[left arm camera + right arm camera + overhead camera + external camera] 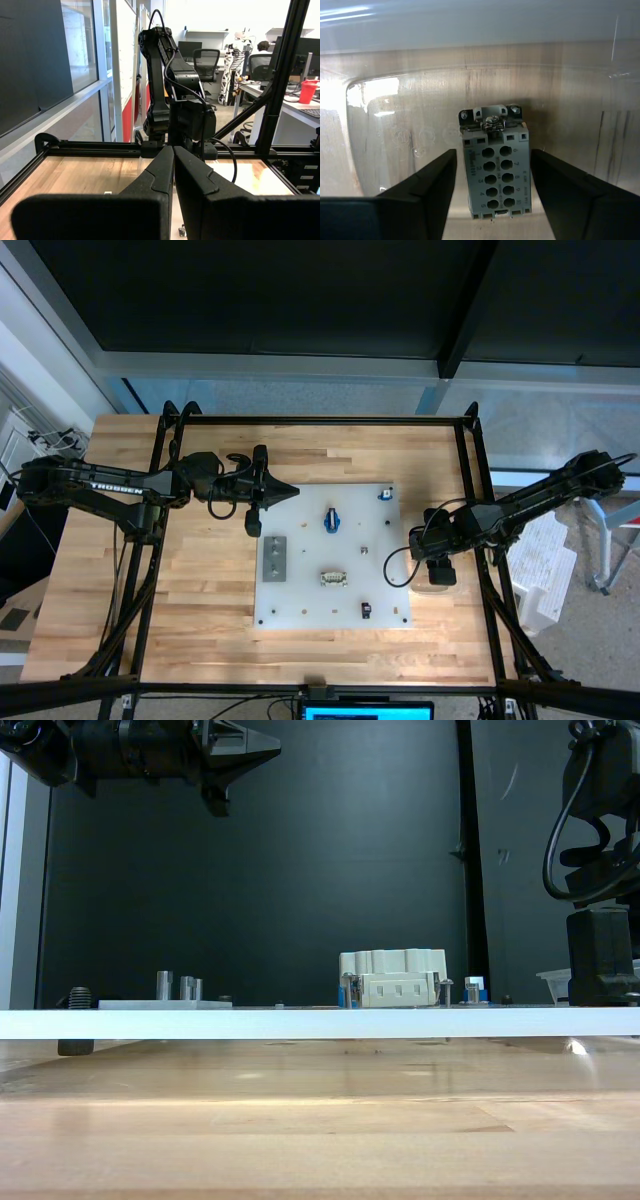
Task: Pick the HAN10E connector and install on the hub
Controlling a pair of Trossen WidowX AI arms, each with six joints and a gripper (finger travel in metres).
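The HAN10E connector (pixel 495 170), a pale grey insert with two rows of dark contact holes and a screw tab, lies in a clear plastic tray (pixel 380 125). My right gripper (pixel 494 190) is open, with one finger on each side of the connector and a small gap to each. In the high view the right gripper (pixel 440 573) hangs just off the board's right edge. The beige hub (pixel 334 579) stands on the white board (pixel 300 610), also seen as hub (pixel 392 982). My left gripper (pixel 295 492) is shut and holds nothing, high over the board's back left.
A grey metal block (pixel 274 560) with pegs sits on the board's left side. A blue knob (pixel 332 521) stands at the middle, a small blue part (pixel 384 494) at the back right, and a small black part (pixel 366 611) at the front. Black frame rails surround the table.
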